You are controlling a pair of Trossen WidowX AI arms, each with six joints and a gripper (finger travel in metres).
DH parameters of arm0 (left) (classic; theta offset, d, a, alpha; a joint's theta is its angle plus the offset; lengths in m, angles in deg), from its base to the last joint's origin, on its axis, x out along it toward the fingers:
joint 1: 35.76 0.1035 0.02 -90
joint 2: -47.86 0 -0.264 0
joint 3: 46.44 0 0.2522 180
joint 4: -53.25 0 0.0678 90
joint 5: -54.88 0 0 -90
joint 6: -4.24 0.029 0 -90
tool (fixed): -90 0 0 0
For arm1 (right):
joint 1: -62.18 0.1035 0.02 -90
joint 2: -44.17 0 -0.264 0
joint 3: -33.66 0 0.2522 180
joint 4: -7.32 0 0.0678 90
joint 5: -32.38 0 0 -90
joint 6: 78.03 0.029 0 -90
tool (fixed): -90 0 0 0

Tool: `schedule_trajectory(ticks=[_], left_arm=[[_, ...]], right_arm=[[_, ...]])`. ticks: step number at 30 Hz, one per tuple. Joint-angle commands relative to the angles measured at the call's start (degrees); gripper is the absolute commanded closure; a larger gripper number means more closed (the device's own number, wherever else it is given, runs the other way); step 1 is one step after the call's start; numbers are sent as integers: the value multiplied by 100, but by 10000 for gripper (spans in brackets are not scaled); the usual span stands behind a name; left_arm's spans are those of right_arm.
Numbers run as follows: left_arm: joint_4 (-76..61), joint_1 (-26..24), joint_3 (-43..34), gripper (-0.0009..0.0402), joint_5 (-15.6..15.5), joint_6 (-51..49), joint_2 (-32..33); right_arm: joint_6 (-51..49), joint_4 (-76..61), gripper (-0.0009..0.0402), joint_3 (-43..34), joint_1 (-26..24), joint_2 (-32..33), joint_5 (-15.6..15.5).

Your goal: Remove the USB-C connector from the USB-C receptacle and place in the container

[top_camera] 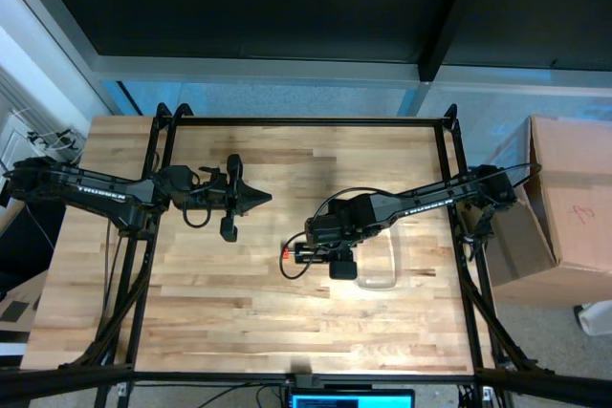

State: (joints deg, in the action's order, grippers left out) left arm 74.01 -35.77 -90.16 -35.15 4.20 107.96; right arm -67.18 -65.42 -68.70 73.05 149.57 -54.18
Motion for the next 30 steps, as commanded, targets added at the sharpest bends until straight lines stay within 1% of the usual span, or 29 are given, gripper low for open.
schedule_trajectory(ticks=[1, 7, 16, 20, 26, 27, 30], left_arm=[[0, 2, 0, 393, 0, 2, 2], [0, 2, 0, 393, 0, 2, 2], [0, 0, 0, 393, 0, 2, 2], [0, 2, 0, 393, 0, 2, 2], [0, 2, 0, 393, 0, 2, 2], [0, 2, 0, 393, 0, 2, 2], [0, 2, 0, 393, 0, 2, 2]], right_arm=[[-59, 173, 229, 122, -2, 13, -2], [-68, 411, 245, 299, -2, 13, -2], [-131, 492, 283, 308, -2, 13, 0], [-133, 501, 316, 308, -4, 13, 4], [-129, 503, 393, 308, -4, 13, 2], [-129, 503, 396, 308, -4, 13, 2], [-122, 503, 385, 308, -4, 13, 2]])
